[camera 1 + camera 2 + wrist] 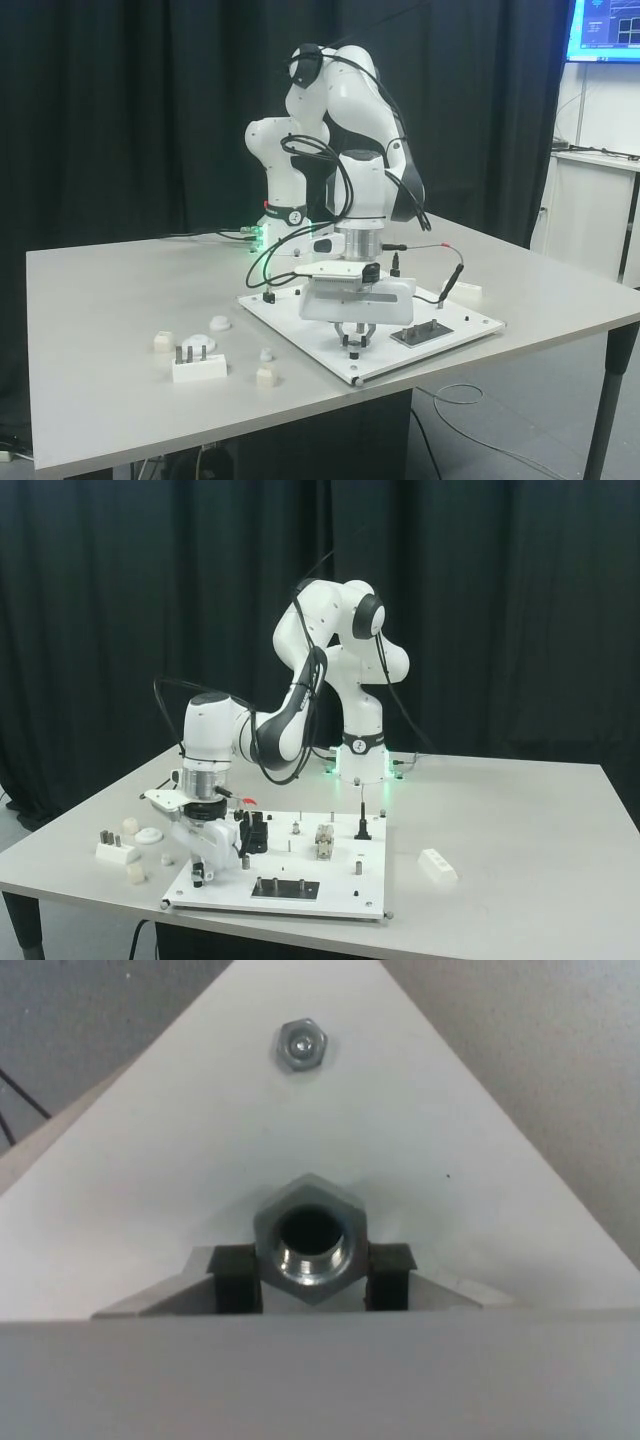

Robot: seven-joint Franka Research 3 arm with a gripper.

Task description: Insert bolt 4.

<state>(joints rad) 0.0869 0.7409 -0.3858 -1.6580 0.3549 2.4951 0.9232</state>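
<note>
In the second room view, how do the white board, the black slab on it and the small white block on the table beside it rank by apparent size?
1. White board
2. Black slab
3. White block, though it looks nearly as large as the slab, so the last two are unsure.

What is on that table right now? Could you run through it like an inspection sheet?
Surface: grey table, white board near its front edge.
Job's things: large hex nut, threaded hole up, between the fingers; small hex nut on the board.
Clutter: small white blocks beside the board.
Grippers: gripper low over the board's corner, shut on the large hex nut.
Cables: black cable across the board.
Surroundings: black curtain behind.
</note>
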